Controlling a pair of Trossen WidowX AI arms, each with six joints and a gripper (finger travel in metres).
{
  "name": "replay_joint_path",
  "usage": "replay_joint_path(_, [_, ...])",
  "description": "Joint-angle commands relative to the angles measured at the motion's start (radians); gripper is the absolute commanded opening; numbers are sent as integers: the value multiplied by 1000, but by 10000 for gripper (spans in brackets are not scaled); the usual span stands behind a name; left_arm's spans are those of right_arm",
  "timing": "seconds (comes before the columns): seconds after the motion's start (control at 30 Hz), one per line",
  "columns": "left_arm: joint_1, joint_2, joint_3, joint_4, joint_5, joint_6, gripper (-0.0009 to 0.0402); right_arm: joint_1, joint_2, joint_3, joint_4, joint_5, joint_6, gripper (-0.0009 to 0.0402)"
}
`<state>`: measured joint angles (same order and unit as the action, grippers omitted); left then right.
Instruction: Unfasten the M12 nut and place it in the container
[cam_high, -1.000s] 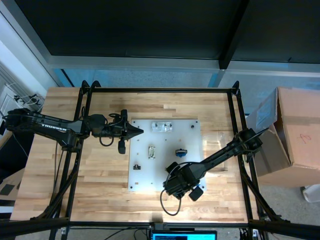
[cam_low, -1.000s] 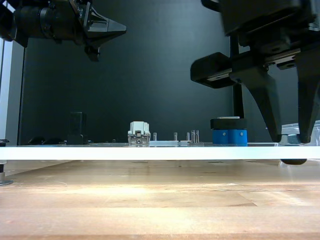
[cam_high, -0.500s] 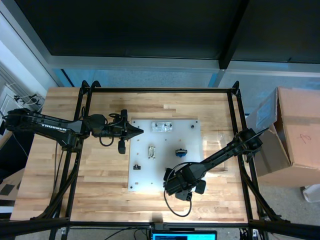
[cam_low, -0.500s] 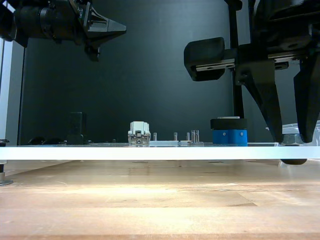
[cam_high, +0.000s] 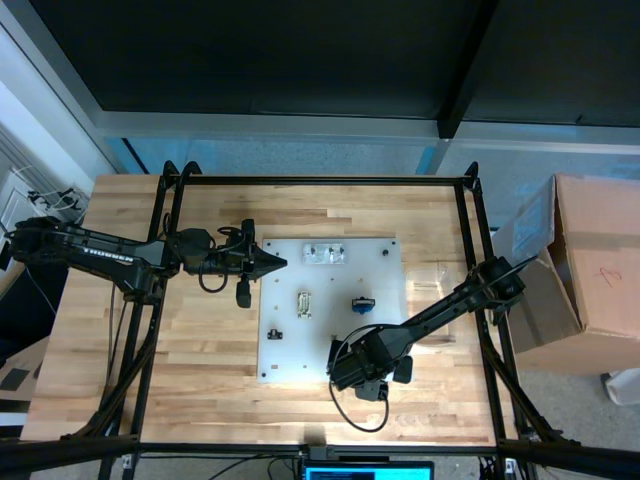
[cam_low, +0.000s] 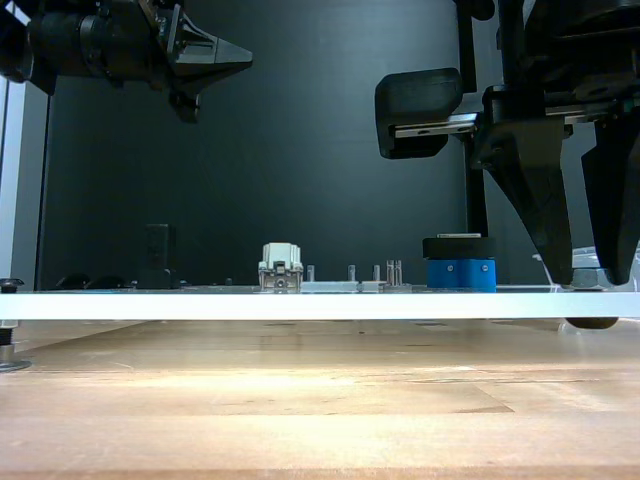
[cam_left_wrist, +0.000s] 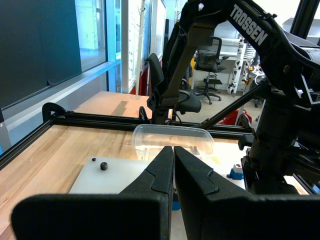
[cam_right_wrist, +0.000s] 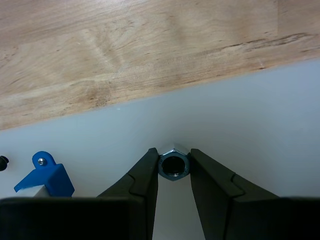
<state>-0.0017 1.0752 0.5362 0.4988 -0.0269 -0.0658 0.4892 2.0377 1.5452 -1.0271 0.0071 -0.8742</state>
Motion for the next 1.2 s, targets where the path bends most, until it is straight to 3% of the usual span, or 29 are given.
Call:
replay_joint_path(0.03, [0,0,0,0,0,0,0,0,-1,0,23,1,2,74])
replay_joint_path(0.47, [0,0,0,0,0,0,0,6,-42,0,19,1,6,201])
replay_joint_path(0.63, [0,0,0,0,0,0,0,12,-75,0,3,0,246,208])
replay_joint_path(0.9, [0,0,0,0,0,0,0,13,-136,-2,14,-12,1154,161])
replay_joint_path(1.03, [0,0,0,0,0,0,0,23,-167,-42,29,-72,1328,105])
replay_joint_path(1.2, [0,0,0,0,0,0,0,29,-181,-118,92,-138,1390,-8])
